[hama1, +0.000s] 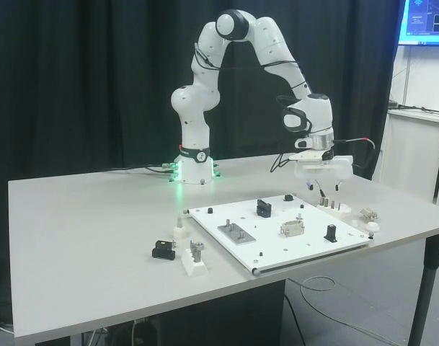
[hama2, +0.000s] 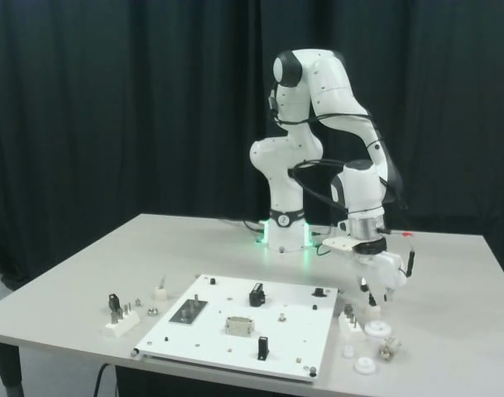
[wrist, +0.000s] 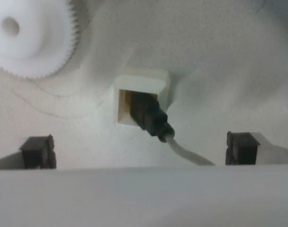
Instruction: Pick USB.
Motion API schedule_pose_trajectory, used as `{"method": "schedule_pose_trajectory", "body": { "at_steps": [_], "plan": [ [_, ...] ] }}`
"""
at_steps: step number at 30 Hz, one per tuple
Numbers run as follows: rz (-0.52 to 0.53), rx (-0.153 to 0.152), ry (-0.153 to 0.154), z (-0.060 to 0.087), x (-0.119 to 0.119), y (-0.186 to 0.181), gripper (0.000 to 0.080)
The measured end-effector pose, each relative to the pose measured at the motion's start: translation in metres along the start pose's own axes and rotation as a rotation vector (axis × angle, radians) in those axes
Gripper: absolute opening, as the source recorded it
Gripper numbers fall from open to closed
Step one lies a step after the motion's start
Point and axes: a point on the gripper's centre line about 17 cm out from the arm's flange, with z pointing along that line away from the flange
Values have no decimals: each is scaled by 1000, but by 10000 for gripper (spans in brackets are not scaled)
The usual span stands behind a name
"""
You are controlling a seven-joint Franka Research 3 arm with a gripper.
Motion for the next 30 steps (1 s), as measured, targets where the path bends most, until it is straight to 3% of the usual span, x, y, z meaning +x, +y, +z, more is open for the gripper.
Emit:
{"method": "schedule_pose_trajectory", "body": {
  "at_steps": [15, 16, 21, 22, 30],
  "plan": [
    [51, 4, 5, 10, 2, 1, 802],
    [52, 5, 5, 10, 2, 1, 703],
    [58, 8, 5, 12, 2, 1, 703],
    [58, 8, 5, 13, 1, 1, 543],
    [55, 10, 6, 13, 0, 1, 543]
  ]
}}
